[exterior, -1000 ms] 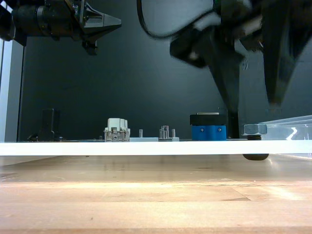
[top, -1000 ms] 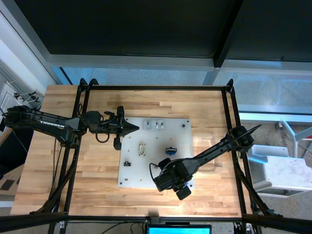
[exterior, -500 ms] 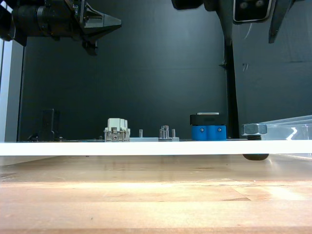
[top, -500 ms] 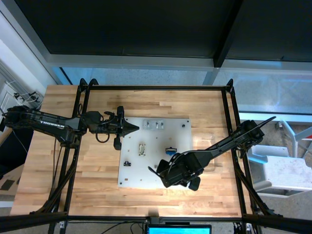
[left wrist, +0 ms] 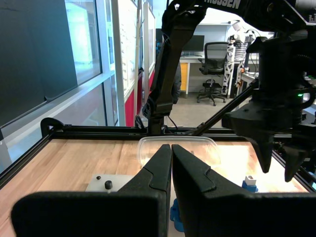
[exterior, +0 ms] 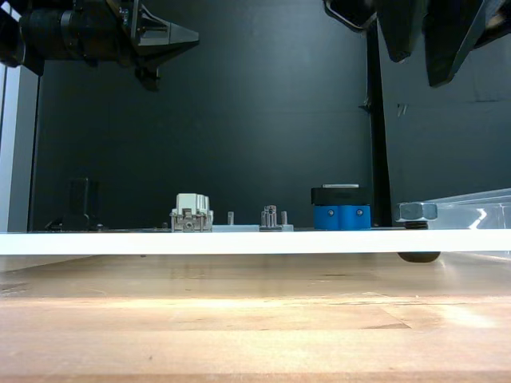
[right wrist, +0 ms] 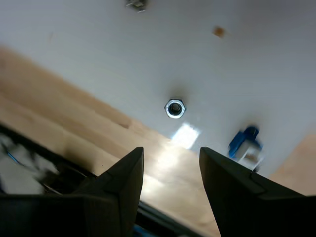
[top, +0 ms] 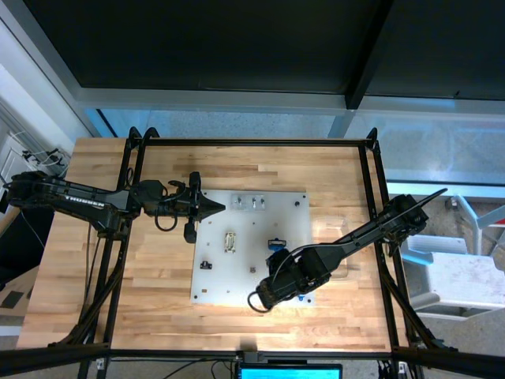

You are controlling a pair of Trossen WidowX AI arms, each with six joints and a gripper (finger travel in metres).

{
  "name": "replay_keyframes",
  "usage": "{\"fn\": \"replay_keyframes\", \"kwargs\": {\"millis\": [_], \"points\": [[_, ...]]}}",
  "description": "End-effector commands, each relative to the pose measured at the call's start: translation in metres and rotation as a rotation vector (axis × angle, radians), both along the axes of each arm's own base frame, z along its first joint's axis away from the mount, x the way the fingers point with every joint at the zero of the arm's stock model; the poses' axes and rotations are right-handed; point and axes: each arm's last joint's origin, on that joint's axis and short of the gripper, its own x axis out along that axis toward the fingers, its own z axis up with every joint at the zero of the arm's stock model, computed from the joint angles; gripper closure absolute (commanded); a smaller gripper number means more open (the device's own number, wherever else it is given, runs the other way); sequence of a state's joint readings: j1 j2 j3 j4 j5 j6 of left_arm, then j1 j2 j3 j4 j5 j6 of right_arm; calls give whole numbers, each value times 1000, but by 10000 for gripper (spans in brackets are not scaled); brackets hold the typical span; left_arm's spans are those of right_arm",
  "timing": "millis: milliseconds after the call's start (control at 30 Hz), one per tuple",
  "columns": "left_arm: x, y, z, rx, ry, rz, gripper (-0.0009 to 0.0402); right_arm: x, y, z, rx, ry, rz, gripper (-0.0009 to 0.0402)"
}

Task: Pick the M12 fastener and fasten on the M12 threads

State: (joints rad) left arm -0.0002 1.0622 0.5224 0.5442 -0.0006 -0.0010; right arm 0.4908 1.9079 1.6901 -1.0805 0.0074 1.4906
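Nut (right wrist: 174, 108) on its stud (exterior: 417, 226); right gripper (right wrist: 170, 150) wide open above, empty (left gripper (left wrist: 171, 146) closed, parked over left edge of board (top: 237, 276)).

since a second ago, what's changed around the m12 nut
The right gripper rose, open, from down at the M12 nut to well above it. The nut stayed on its stud, and the left gripper stayed parked, shut, over the white board's far left corner.

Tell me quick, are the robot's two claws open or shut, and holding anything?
Left gripper: shut, empty, above the far left corner of the board.
Right gripper: open, empty, high over the nut near the board's near right edge.
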Motion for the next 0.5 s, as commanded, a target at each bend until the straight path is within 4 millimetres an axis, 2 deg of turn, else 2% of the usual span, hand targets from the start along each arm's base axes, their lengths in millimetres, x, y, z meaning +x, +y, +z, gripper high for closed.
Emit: {"fn": "replay_keyframes", "kwargs": {"millis": [33,233,500], "points": [[0,0,0,0,-1,0,393,0,0,-1,-44,-20,170,238],[0,0,0,0,0,0,393,0,1,-1,-112,-52,445,238],[0,0,0,0,0,0,393,-1,1,-2,-168,-76,668,238]]}}
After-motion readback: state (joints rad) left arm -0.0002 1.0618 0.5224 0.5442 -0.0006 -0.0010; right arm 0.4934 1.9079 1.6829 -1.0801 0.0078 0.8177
